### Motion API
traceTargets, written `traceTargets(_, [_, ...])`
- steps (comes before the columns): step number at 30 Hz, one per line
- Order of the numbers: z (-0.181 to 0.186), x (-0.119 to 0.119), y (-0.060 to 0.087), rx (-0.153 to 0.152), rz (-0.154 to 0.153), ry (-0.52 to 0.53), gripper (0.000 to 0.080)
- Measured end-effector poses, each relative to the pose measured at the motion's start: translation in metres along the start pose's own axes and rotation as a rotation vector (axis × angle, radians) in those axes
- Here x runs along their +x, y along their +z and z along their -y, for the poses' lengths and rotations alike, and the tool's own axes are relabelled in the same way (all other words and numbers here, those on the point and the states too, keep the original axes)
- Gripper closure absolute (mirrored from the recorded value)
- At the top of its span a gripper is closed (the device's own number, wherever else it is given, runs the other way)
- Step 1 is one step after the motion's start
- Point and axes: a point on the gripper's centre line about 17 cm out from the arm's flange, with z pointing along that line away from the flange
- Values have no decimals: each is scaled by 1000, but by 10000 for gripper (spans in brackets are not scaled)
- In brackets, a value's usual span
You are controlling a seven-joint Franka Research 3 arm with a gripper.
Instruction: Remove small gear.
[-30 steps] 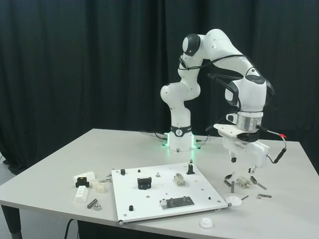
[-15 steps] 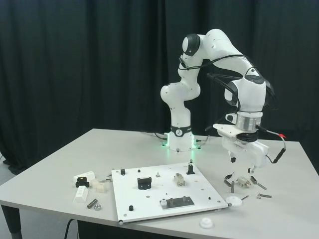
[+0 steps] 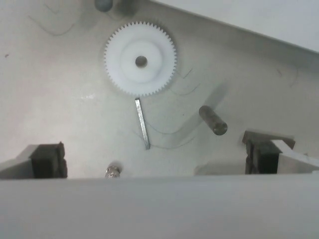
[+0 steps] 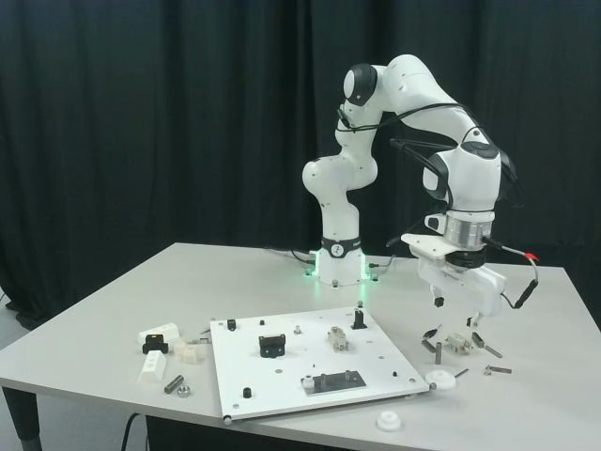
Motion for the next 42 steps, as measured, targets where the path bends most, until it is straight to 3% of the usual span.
traceTargets(11, [0,3,0,1,-2,4,3])
traceTargets(18, [1,27,-2,12,-47,10,3])
traceTargets(31, [-6,122,-17,31,-133,126,3])
traceTargets(42, [-35,214,-31,51,-139,256,3])
